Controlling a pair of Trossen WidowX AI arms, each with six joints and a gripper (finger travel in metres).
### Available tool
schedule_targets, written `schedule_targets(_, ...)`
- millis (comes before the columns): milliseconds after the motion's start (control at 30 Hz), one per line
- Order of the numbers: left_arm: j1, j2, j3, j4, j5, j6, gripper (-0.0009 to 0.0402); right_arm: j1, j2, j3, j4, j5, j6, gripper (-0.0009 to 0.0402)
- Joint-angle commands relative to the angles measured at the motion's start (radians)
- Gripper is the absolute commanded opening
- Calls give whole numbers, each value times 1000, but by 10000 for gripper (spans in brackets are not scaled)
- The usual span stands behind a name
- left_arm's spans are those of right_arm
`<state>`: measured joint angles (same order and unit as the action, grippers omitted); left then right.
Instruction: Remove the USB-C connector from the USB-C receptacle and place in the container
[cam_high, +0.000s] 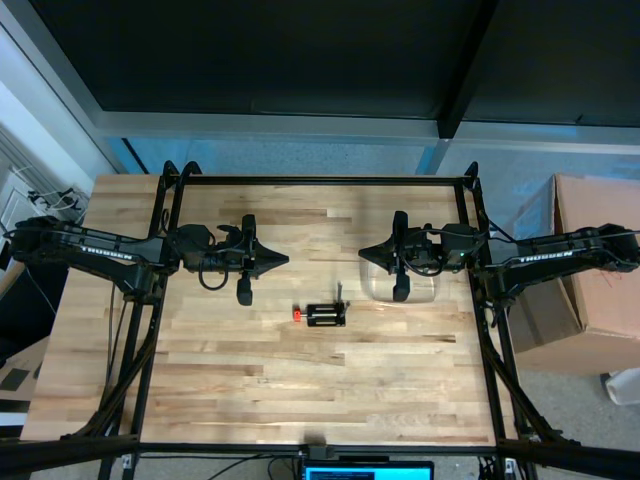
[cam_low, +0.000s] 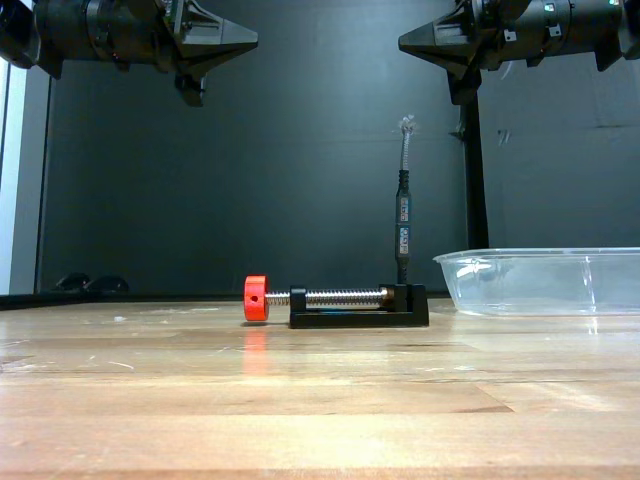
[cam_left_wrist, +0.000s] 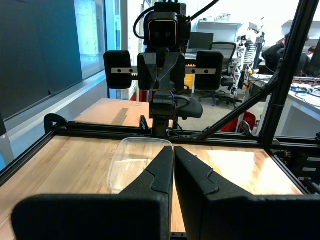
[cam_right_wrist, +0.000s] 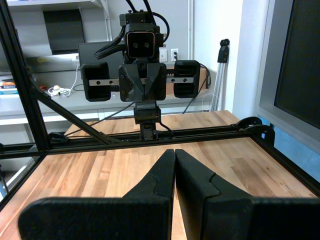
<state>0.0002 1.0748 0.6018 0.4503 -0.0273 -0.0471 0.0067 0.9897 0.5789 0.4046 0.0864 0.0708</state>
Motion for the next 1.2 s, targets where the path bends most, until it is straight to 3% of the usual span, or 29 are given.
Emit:
schedule_targets(33, 0, 0, 0, 1, 0, 0, 0, 0, 0, 0, 0, 0, 0, 0)
schedule_targets(1200, 0, 0, 0, 0, 0, 0, 0, 0, 11, 2, 10, 0, 1, 0)
